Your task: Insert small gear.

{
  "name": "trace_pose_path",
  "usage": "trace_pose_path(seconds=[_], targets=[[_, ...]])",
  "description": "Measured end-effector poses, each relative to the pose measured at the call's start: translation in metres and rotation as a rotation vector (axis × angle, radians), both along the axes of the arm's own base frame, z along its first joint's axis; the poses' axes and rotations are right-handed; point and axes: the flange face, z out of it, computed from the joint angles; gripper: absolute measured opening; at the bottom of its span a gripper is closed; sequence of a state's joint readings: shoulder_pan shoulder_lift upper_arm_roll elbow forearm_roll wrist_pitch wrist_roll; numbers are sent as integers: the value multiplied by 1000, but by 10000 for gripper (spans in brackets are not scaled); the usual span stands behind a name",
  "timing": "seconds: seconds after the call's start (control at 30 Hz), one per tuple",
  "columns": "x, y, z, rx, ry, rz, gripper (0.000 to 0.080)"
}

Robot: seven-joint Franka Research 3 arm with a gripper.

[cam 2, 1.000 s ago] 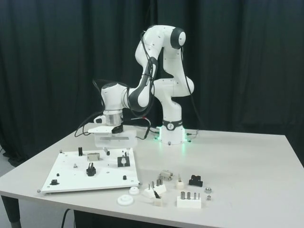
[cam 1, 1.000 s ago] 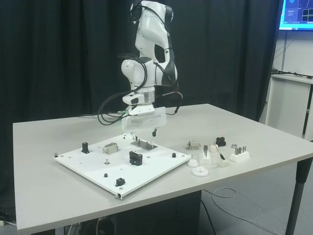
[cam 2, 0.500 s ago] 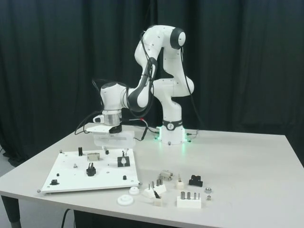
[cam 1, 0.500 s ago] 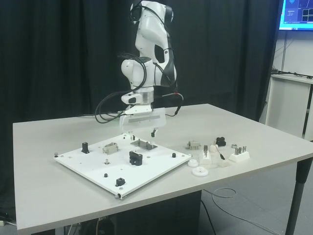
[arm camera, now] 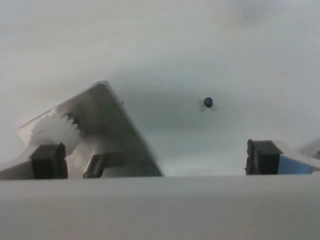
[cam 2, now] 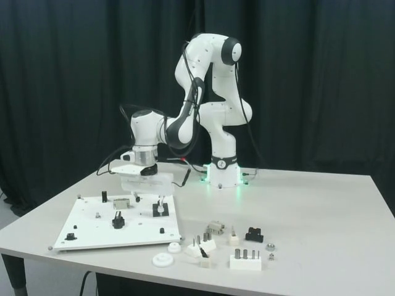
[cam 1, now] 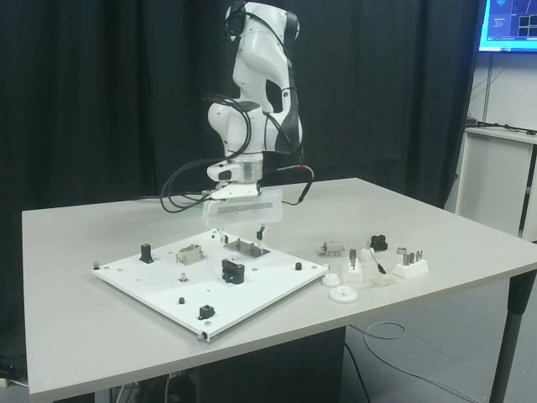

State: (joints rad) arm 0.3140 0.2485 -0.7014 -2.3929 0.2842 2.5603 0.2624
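Gripper (arm camera: 156,159) hangs with its jaws spread wide and holds nothing. In the wrist view the two black fingertips (arm camera: 48,161) stand at the far lower left and lower right of the frame, with bare surface between them.

Over the last second the hand has turned about its wrist and drifted a little toward the left of the first room view, with its height above the white board (cam 1: 268,285) barely altered. The gripper (cam 1: 242,232) now sits over the board's far edge, just above the grey metal plate (arm camera: 112,135).

At the left of the wrist frame a white toothed piece, probably the small gear (arm camera: 52,131), lies at the plate's edge just beside the left-hand fingertip. With the jaws apart, I judge the gear is either already set down or not yet picked up. Nothing here settles which.

Whether the gear sits on a peg cannot be made out. A pale band across the bottom of the wrist frame cuts off the fingertips' lower parts and whatever lies under them. A small black stud (arm camera: 208,102) stands alone at centre right.

In the room views the hand's body covers the plate's far side and the gear does not show. Two more white gears (cam 1: 341,294) lie on the grey table (cam 1: 84,243) near the board's right corner, well apart from the gripper.
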Motion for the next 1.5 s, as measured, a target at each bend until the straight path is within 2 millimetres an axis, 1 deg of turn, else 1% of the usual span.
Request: trace_pose_path(seconds=[0.67, 1.07, 1.5], targets=[[1, 3, -7, -12, 12, 9, 800], [4, 7, -17, -41, 11, 26, 800], [7, 7, -14, -39, 8, 59, 800]])
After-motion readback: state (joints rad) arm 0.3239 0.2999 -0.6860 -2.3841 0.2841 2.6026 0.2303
